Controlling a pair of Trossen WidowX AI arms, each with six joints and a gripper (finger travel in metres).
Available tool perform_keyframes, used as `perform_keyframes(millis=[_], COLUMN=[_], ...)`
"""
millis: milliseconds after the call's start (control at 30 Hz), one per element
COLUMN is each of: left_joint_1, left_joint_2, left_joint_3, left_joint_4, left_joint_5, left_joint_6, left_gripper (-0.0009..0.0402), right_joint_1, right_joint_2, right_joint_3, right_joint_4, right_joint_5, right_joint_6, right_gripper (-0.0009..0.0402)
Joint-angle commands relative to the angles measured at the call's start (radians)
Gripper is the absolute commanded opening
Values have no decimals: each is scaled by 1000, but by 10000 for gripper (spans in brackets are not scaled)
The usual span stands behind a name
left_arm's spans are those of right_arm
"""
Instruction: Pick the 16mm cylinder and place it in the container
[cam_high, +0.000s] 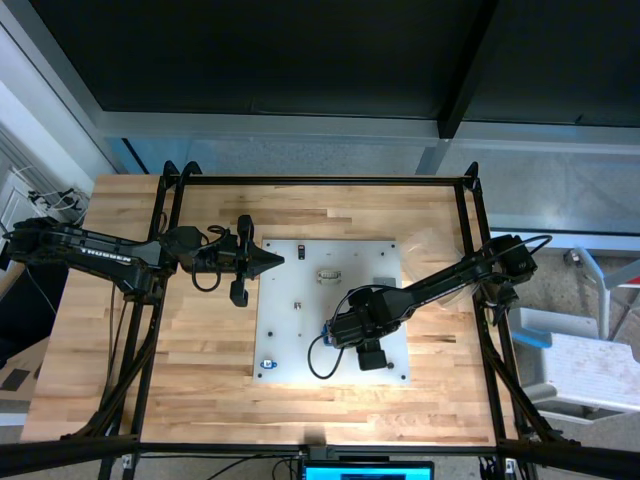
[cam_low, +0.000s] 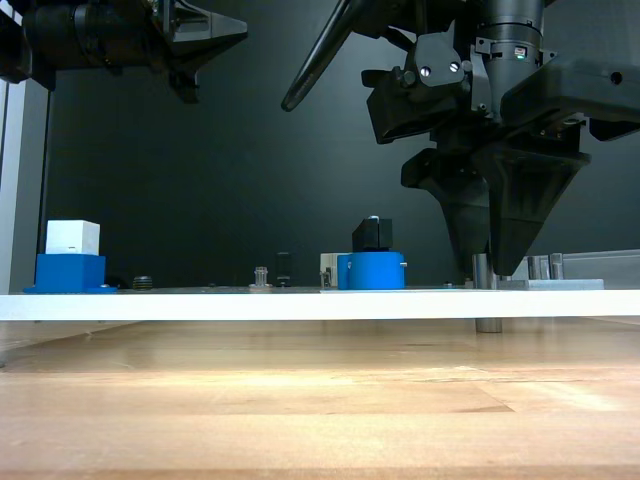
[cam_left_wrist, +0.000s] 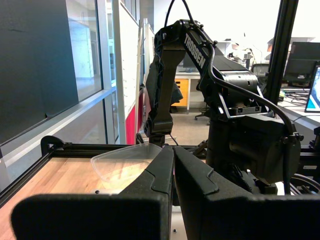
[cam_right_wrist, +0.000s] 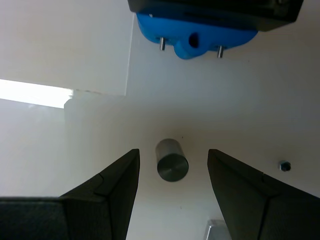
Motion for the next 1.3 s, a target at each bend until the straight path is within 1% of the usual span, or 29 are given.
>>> perform_keyframes(millis=[33,367,467,967,1167,1300], left_joint_1=[0,0,0,0,0,0], left_joint_2=[0,0,0,0,0,0], left_joint_3=[0,0,0,0,0,0], left_joint_4=[0,0,0,0,0,0], left_joint_5=[0,0,0,0,0,0], left_joint_6=[0,0,0,0,0,0], left_gripper=[0,0,0,0,0,0], right_joint_1=[0,0,0,0,0,0], right_joint_2=[-1,11,11,10,10,10], right_joint_3=[0,-5,-5,-5,-5,-5], right_joint_4=[2,7,8,6,6,6], right_joint_5=[0,-1,0,-2,-2,-2], right_joint_6=[0,1,2,1,3,3], right_gripper=[188,188,180,73,38,23])
